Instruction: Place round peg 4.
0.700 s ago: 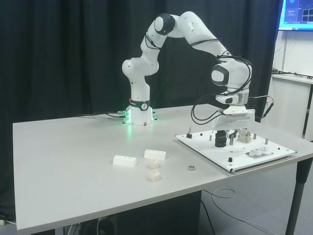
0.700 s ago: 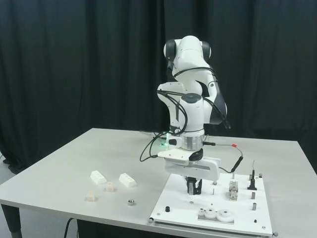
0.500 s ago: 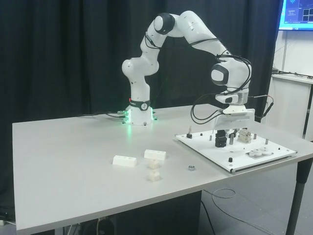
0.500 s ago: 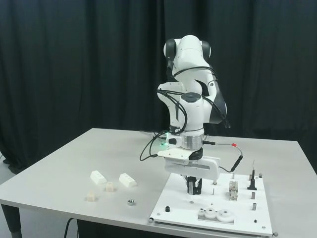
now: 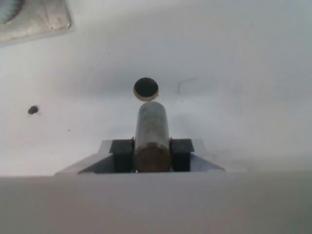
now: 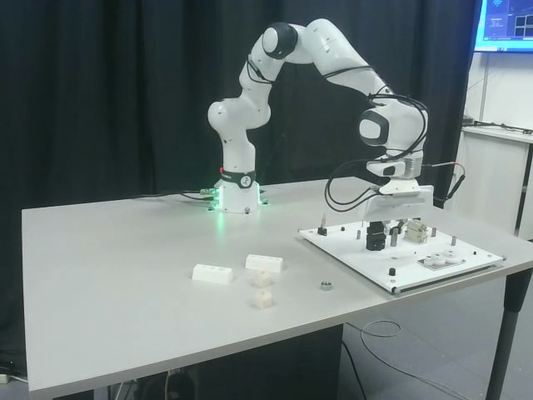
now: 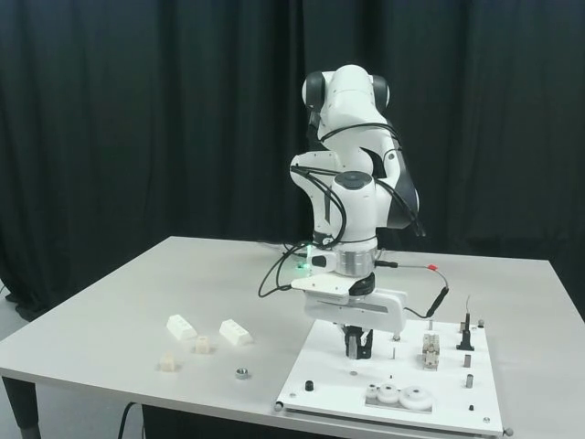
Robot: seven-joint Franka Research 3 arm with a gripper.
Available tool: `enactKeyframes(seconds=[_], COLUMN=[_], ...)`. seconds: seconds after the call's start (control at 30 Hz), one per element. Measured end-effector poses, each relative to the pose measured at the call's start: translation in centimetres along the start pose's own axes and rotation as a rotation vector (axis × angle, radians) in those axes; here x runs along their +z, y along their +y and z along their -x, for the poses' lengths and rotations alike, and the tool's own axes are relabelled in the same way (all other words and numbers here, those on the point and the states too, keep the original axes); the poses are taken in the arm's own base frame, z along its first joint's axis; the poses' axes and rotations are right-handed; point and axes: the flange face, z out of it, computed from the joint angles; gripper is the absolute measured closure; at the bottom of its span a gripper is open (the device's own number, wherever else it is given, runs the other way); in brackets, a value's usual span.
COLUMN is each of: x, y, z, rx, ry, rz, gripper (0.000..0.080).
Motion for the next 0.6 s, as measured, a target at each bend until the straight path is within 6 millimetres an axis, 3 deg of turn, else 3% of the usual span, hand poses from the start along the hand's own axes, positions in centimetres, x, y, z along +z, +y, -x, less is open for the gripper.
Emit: enactKeyframes(seconds=[0.6], x=[0.06], y=[-0.12], z=[0.25], rx=[-0.004], ry=[0.005], rz=[-0.008], gripper=[0.0650])
